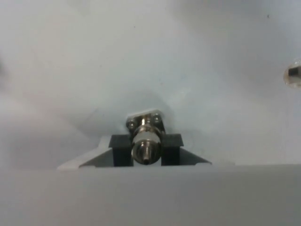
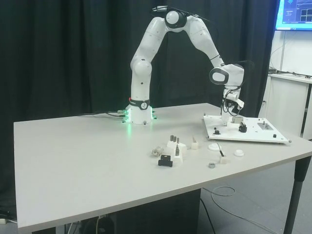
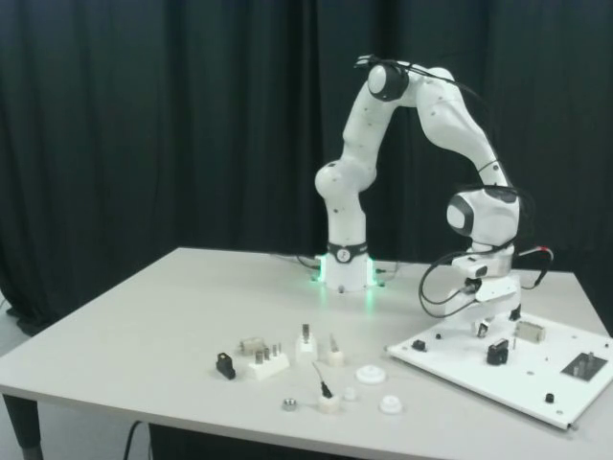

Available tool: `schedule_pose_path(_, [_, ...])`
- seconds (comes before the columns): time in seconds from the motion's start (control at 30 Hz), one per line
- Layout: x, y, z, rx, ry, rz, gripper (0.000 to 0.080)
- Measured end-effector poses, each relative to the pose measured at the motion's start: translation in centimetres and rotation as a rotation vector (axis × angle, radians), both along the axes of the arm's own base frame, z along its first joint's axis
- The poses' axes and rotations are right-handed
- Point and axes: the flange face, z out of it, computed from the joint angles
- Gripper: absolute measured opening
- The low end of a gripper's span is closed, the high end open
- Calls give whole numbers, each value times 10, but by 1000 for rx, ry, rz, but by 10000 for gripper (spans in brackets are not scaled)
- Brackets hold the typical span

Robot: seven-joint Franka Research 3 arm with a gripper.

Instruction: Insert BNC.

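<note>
In the wrist view my gripper (image 1: 146, 153) is shut on a metal BNC connector (image 1: 146, 134), which sits upright between the two black pads (image 1: 121, 150). The connector's square flange with its screws shows just beyond the pads. Below it lies the white task board (image 1: 197, 56). A small metal socket (image 1: 294, 75) stands on the board near the picture's edge. In the room views the gripper (image 2: 230, 111) (image 3: 485, 309) hangs low over the near-left part of the board (image 2: 258, 136) (image 3: 450, 369). Black and metal fittings stand on the board beside it.
Several small loose parts lie mid-table in front of the board: white holders with metal pins (image 2: 174, 145) (image 3: 266, 362), a black piece (image 2: 165, 161) (image 3: 226, 365), white discs (image 2: 214, 146) (image 3: 371, 375). The arm's base (image 2: 138, 111) glows green. A white cabinet (image 2: 287, 102) stands at the right.
</note>
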Motion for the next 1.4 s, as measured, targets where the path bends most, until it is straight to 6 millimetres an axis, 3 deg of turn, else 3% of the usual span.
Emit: schedule_pose_path(1.4, [1, -1, 0, -8, -6, -260, 125])
